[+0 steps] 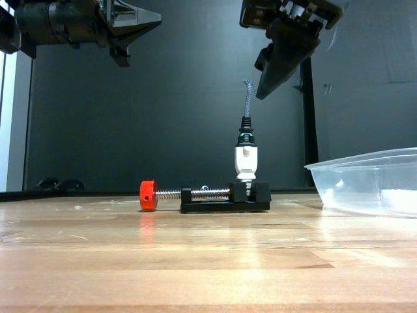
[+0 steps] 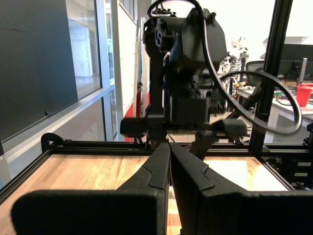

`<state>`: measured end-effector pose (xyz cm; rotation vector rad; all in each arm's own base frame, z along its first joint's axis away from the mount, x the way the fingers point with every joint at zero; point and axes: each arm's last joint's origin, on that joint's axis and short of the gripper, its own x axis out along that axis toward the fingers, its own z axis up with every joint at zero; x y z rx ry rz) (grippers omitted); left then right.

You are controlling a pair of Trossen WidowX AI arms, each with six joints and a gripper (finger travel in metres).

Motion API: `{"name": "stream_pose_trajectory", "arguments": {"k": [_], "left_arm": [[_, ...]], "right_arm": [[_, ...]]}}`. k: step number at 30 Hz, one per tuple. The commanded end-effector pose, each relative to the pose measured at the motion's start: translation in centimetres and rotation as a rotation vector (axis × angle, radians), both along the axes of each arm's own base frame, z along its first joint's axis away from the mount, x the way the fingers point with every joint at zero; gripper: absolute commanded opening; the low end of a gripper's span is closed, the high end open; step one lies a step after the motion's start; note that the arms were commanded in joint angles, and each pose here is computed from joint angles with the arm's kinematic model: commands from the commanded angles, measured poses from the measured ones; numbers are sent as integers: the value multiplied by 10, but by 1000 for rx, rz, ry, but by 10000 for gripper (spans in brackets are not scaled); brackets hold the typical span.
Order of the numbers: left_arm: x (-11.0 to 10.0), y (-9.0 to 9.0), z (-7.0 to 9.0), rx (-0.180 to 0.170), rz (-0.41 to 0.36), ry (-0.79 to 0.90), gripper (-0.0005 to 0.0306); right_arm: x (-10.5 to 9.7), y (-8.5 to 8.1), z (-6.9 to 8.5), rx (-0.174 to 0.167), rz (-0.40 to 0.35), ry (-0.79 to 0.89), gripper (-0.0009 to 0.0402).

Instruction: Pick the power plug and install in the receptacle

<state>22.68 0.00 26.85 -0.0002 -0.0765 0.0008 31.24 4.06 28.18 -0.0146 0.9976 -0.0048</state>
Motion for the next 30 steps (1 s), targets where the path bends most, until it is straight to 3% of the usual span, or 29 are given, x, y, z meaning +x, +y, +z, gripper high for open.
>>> {"name": "stream_pose_trajectory", "arguments": {"k": [1,5,10,19,23,30], "left_arm": [[0,0,0,0,0,0,0],[0,0,0,0,0,0,0],[0,0,0,0,0,0,0],[0,0,0,0,0,0,0],[0,0,0,0,0,0,0],[0,0,0,0,0,0,0]], "right_arm": [[-9,-2,16,5,3,-71,118],[-26,-9,34,14,-1,-187,69],[-45,-21,42,93,39,-363,-6],[-69,-36,43,66,-14,-687,1],[-79,-39,41,37,-38,-781,0],[-94,-40,35,40,-41,-908,0]]}}
